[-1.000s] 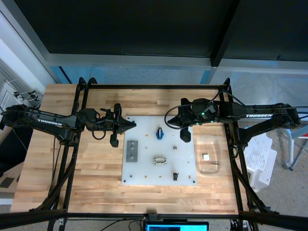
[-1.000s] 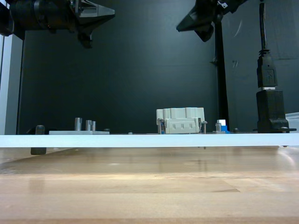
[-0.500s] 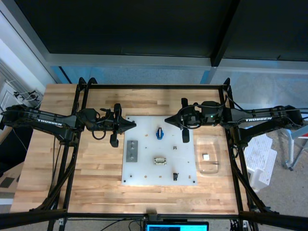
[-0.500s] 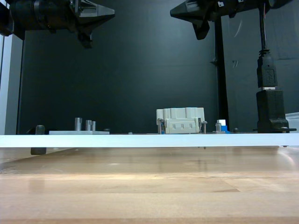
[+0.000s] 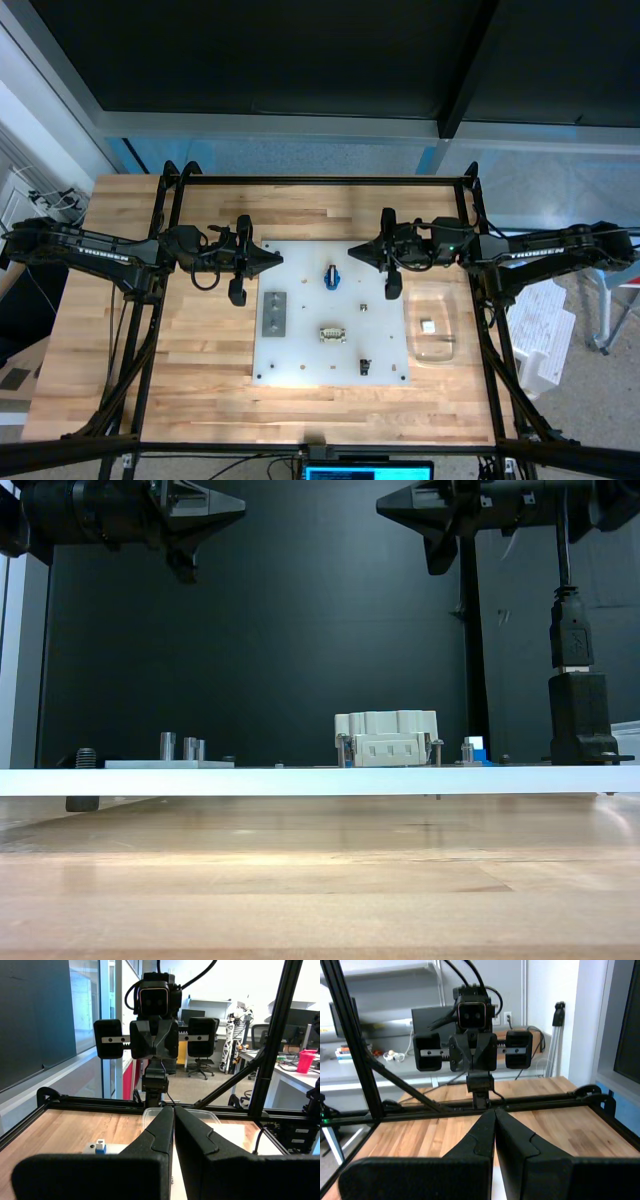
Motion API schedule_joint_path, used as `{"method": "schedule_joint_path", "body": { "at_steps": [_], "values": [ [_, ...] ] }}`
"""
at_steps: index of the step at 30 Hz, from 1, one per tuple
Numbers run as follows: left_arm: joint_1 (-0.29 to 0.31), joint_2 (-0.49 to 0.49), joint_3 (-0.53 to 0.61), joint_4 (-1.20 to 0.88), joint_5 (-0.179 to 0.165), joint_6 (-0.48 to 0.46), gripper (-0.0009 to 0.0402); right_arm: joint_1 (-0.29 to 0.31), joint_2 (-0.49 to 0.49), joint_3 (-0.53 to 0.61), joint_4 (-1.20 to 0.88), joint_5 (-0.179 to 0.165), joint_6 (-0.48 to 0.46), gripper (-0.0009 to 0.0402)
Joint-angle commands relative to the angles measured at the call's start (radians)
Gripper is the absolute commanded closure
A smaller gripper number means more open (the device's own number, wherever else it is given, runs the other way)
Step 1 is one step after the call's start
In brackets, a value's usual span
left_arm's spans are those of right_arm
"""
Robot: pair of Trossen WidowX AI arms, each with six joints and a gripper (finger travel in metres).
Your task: Pick the USB connector and install on taskboard
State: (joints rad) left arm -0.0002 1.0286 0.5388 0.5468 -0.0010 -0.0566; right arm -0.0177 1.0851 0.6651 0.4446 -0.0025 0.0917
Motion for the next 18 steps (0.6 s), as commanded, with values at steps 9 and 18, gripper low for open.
{"method": "schedule_joint_path", "body": {
  "at_steps": [9, 18],
  "values": [
    [0.000, 0.000, 0.000, 0.000, 0.000, 0.000, 0.0393, 0.000, -0.019, -0.050, 0.047, 0.001, 0.003, 0.0393],
    [0.000, 0.000, 0.000, 0.000, 0.000, 0.000, 0.0393, 0.000, -0.018, -0.053, 0.048, 0.001, -0.005, 0.0393]
  ]
}}
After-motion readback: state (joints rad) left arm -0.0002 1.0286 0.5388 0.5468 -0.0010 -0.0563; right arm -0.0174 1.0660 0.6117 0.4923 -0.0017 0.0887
